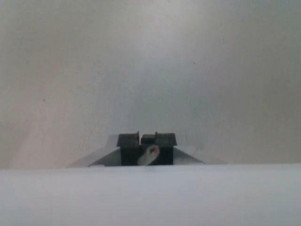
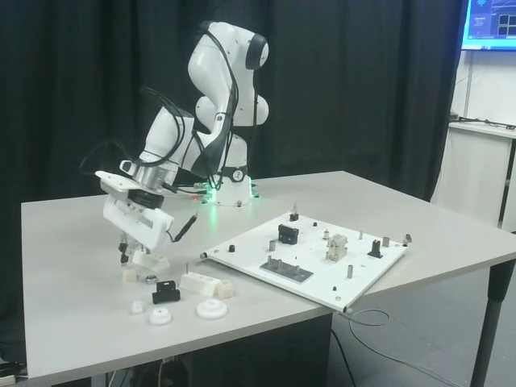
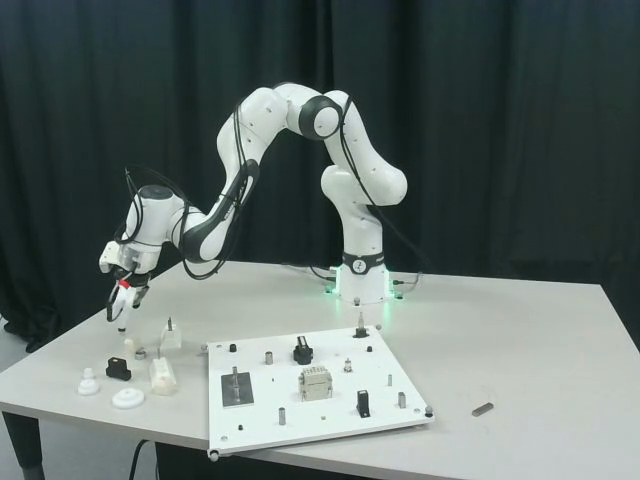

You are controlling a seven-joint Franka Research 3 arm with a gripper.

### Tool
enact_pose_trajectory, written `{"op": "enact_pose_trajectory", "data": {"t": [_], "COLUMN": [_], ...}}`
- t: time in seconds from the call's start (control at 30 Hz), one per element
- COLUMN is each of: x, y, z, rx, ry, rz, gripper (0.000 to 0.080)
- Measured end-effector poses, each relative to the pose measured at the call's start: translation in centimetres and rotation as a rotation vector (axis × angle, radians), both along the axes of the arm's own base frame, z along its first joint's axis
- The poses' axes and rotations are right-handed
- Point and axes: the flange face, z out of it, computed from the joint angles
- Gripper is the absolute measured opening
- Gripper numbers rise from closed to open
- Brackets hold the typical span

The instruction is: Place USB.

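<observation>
In the wrist view my gripper (image 1: 141, 143) shows two black fingers close together, shut on a small white USB piece (image 1: 149, 154). Beyond them is only grey table. From the room views, the gripper (image 2: 123, 248) (image 3: 121, 298) hangs a little above the table's left part, over a group of loose parts. The USB itself is too small to make out there. The white assembly board (image 2: 367, 278) (image 3: 320, 415) lies to the right of the gripper, well apart from it.
Under and beside the gripper lie white blocks (image 2: 205, 284) (image 3: 163, 375), a black piece (image 2: 165, 294) (image 3: 118, 368) and white gears (image 2: 212, 309) (image 3: 127, 398). The board carries several upright pegs and black fittings. A small grey bar (image 3: 483, 408) lies at the table's right.
</observation>
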Motion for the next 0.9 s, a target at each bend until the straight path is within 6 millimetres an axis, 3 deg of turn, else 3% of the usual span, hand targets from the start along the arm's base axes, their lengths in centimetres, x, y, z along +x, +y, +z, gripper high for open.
{"op": "enact_pose_trajectory", "data": {"t": [0.5, 0.9], "x": [0.3, -1.3], "y": [0.1, 0.5], "z": [0.3, 0.4], "rx": [-0.013, 0.030], "ry": [0.070, 0.148], "rz": [0.224, 0.450], "gripper": [0.0065, 0.0065]}}
